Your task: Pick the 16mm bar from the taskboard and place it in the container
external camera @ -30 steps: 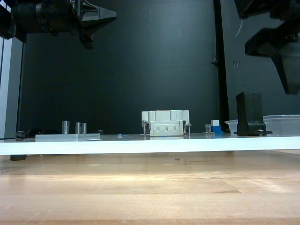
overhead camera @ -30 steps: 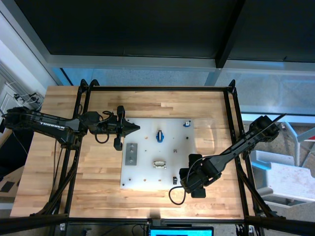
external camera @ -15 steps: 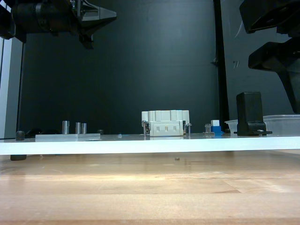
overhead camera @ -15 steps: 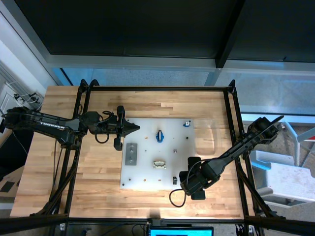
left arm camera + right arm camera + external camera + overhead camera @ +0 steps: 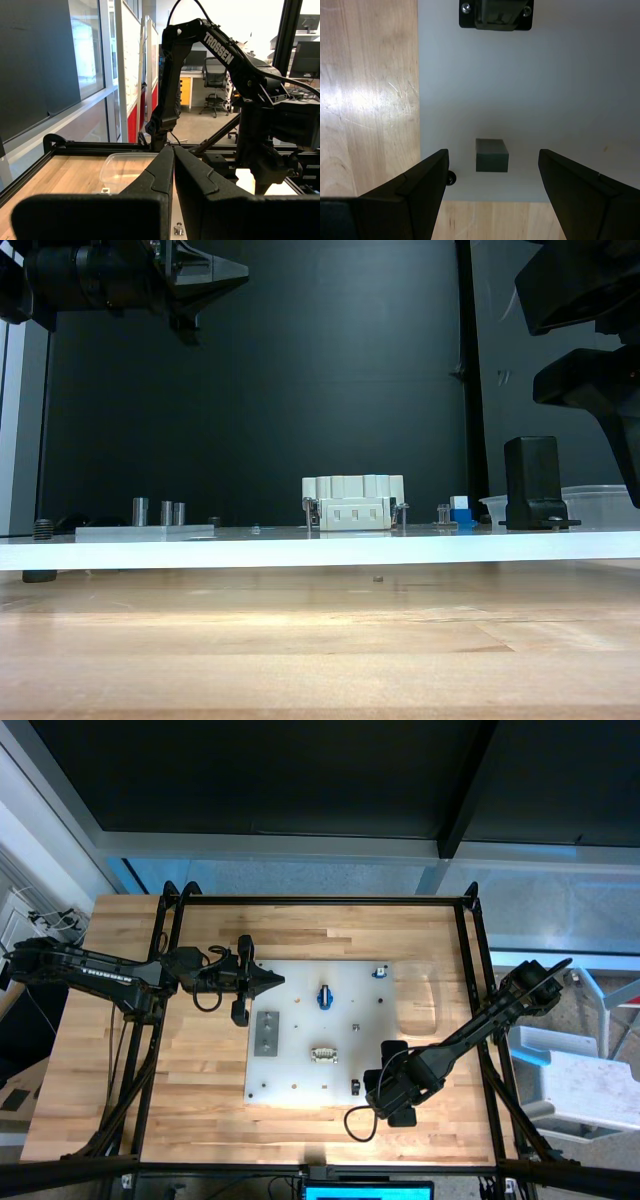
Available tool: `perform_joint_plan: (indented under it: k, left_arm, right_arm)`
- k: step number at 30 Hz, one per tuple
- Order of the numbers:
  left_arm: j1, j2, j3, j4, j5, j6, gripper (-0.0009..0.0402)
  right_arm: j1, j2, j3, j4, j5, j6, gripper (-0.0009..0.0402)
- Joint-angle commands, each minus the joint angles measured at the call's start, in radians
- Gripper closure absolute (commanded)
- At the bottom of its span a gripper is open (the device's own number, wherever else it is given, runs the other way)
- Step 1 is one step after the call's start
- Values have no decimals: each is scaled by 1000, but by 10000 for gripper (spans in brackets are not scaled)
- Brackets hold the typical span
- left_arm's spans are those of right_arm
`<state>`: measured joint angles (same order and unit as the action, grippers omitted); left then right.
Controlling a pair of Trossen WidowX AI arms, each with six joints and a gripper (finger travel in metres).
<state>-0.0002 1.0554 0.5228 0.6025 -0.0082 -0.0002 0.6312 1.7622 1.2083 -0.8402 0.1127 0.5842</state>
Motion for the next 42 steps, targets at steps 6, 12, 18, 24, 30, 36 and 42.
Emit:
perform_joint_plan:
  k: [6,12,18,24,30,36,42]
  left_arm:
    - [0,0,0,0,0,0,393]
    - [0,0,0,0,0,0,393]
    - [0,0,0,0,0,0,393]
    - [0,0,0,0,0,0,393]
    - [0,0,0,0,0,0,393]
    - [0,0,0,0,0,0,393]
    - [0,0,0,0,0,0,393]
  right_arm:
    - [0,0,-8,14,27,1,142]
    - [1,0,-9,15,26,2,152]
    - [2,0,-11,15,25,2,187]
    - [3,0,-15,16,26,2,226]
    - [4,0,-15,17,26,2,269]
    - [5,0,-15,17,26,2,306]
    - [5,0,-15,21,26,2,331]
